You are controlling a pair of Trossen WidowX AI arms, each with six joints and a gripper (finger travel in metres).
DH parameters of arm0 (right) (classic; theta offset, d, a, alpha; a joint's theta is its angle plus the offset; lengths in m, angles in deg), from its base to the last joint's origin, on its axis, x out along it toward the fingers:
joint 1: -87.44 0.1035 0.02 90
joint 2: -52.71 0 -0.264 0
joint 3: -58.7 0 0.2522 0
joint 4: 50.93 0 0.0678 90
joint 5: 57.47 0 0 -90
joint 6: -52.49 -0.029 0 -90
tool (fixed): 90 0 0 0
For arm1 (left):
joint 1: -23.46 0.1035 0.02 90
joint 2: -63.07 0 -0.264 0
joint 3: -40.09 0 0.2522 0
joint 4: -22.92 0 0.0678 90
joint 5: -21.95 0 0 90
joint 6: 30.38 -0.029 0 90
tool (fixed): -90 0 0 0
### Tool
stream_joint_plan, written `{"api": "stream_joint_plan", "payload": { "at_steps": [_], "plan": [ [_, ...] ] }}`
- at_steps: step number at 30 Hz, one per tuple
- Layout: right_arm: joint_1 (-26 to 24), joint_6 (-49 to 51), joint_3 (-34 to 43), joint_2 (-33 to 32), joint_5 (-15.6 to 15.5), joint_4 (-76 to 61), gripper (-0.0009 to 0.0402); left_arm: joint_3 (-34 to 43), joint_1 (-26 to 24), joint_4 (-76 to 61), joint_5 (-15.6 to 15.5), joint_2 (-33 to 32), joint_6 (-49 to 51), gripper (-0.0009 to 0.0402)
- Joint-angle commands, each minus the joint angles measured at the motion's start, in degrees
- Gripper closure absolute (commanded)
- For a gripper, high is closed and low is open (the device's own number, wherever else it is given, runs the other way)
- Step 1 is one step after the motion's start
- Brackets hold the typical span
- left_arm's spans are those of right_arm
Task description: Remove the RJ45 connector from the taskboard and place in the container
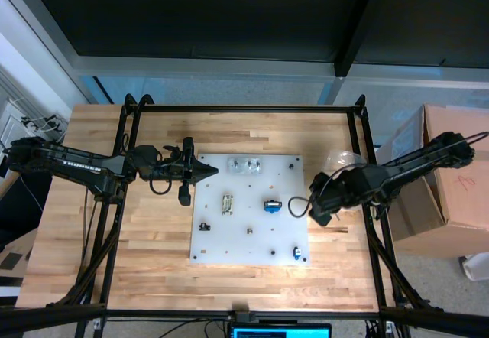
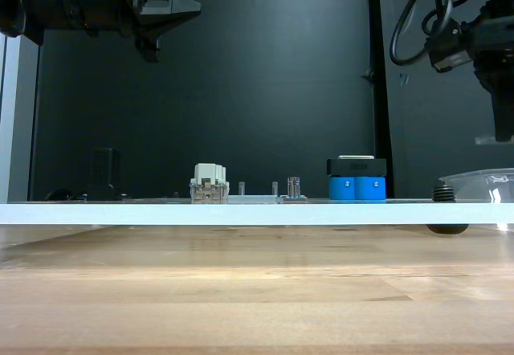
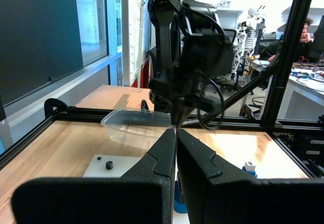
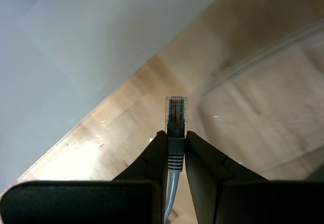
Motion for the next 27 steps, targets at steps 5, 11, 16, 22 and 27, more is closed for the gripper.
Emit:
{"api": "stream_joint_plan", "payload": {
  "at_steps": [5,11,16,22,27],
  "plan": [
    [-9.8,3.3,-2.4,5.7,2.4,-7.5,0.0393,0.0,0.0,0.0,0.0,0.0,0.0,0.0393],
    [-17.1,10.6,-6.1,6.4,1.8,-7.4,0.0340,0.0,0.0,0.0,0.0,0.0,0.0,0.0393],
    [-17.5,11.8,-7.1,6.4,0.5,-5.2,0.0240,0.0,0.0,0.0,0.0,0.0,0.0,0.0393],
    [-17.5,12.0,-7.1,6.7,0.8,-4.2,0.0150,0.0,0.0,0.0,0.0,0.0,0.0,0.0393],
    [-17.3,14.9,-5.1,8.6,0.4,-2.1,0.0119,0.0,0.0,0.0,0.0,0.0,0.0,0.0393]
  ]
}}
